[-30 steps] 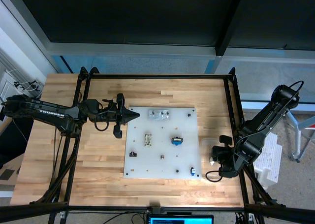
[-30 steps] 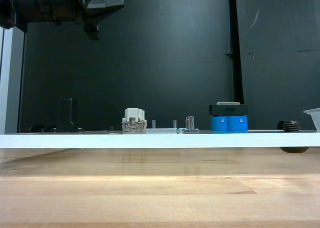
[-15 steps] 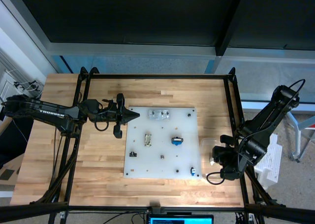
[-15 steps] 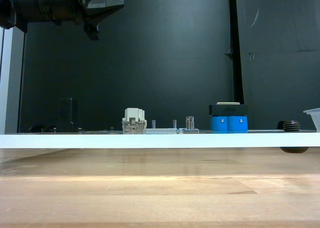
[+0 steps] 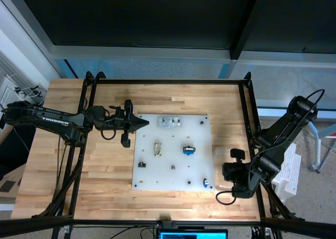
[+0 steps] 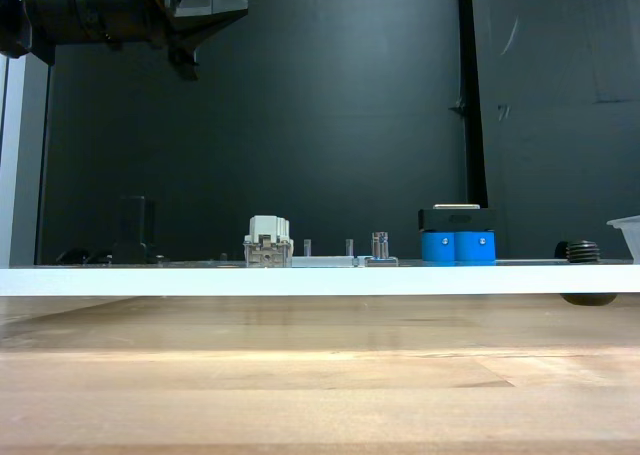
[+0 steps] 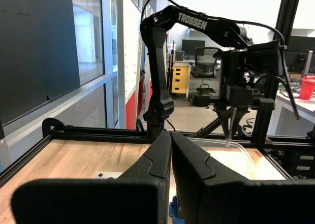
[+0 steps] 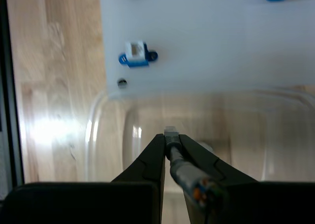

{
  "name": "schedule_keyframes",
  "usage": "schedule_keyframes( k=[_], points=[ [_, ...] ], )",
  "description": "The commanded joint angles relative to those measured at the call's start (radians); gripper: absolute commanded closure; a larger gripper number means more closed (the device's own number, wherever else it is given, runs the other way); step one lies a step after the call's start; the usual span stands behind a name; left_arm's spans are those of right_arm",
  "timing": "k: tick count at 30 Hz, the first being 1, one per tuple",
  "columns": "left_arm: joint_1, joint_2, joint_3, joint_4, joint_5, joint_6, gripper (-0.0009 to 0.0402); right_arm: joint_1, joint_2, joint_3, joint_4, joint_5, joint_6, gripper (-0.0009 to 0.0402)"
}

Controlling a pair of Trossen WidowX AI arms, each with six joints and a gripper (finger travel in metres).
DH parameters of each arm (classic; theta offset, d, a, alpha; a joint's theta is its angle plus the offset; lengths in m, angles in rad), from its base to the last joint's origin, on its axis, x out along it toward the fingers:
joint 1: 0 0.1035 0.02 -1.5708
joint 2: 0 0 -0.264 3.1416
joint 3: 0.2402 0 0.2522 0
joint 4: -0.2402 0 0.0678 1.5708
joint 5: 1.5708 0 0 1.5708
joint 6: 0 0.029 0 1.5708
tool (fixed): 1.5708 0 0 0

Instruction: Pick the RJ45 connector and install on taskboard

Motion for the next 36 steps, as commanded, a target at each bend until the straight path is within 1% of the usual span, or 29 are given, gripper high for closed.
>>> schedule_keyframes(
  k=[1,5,6,8,18,32,36],
  points=[
    [0.000,0.000,0.000,0.000,0.000,0.000,0.0393,-0.021,0.031,0.027,0.015,-0.002,-0.031,0.0393],
    [0.000,0.000,0.000,0.000,0.000,0.000,0.0393,-0.049,0.064,0.047,0.042,-0.016,-0.070,0.0393],
    [0.000,0.000,0.000,0.000,0.000,0.000,0.0393,-0.055,0.073,0.049,0.054,-0.029,-0.081,0.0393],
    [0.000,0.000,0.000,0.000,0.000,0.000,0.0393,-0.069,0.091,0.056,0.070,-0.037,-0.104,0.0393],
    [0.000,0.000,0.000,0.000,0.000,0.000,0.0393,-0.097,0.185,0.119,0.076,-0.036,-0.187,0.0393],
    [0.000,0.000,0.000,0.000,0.000,0.000,0.0393,-0.131,0.241,0.124,0.140,-0.038,-0.256,0.0393],
    [0.000,0.000,0.000,0.000,0.000,0.000,0.0393,-0.134,0.253,0.124,0.146,-0.040,-0.256,0.0393]
  ],
)
